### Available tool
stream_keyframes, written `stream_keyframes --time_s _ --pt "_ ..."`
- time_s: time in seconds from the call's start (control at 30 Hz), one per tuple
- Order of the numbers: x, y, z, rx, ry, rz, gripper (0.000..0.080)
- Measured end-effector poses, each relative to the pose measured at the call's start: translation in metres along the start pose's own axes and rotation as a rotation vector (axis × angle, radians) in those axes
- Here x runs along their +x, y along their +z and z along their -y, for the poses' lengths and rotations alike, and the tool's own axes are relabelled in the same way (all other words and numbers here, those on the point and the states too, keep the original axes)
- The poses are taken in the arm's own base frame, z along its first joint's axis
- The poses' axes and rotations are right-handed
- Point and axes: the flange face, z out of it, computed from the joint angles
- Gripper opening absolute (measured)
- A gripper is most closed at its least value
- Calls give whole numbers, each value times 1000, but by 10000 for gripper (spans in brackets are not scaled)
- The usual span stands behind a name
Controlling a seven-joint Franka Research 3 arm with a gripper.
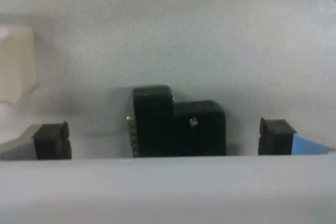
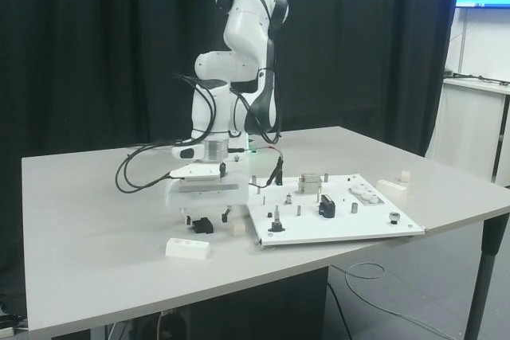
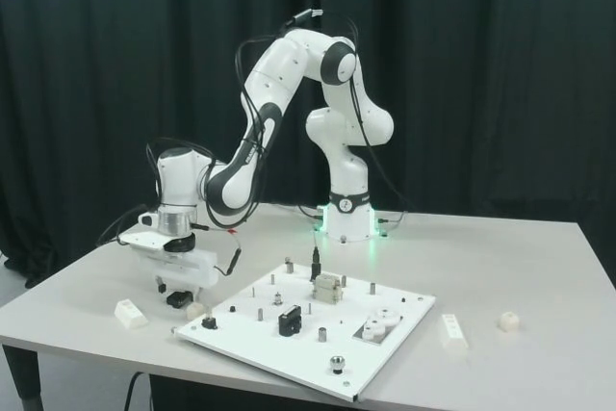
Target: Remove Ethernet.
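Observation:
The Ethernet plug (image 1: 176,127), a small black block with metal contacts on one side, lies on the grey table off the white board (image 2: 343,232). My gripper (image 1: 164,140) hovers low right over it, open. One black fingertip (image 1: 51,141) stands to one side of the plug and the other fingertip (image 1: 275,136) to the other, both well apart from it. From the first room view the plug (image 2: 202,225) shows just under the gripper (image 2: 207,214). In the second room view the plug (image 3: 176,299) sits below the gripper (image 3: 179,288), left of the board (image 3: 298,346).
A white block (image 2: 188,248) lies near the table's front edge, and a small white cube (image 2: 237,228) rests beside the board's corner. The board carries pegs, a black part (image 2: 326,209) and a metal block (image 2: 310,183). More white pieces (image 3: 452,329) lie right of the board.

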Motion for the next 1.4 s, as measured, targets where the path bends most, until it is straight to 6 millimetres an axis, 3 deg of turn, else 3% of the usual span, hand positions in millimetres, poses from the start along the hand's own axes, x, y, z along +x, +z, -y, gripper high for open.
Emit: stream_keyframes --time_s 1.4 --pt "28 -35 14 33 -22 13 800"
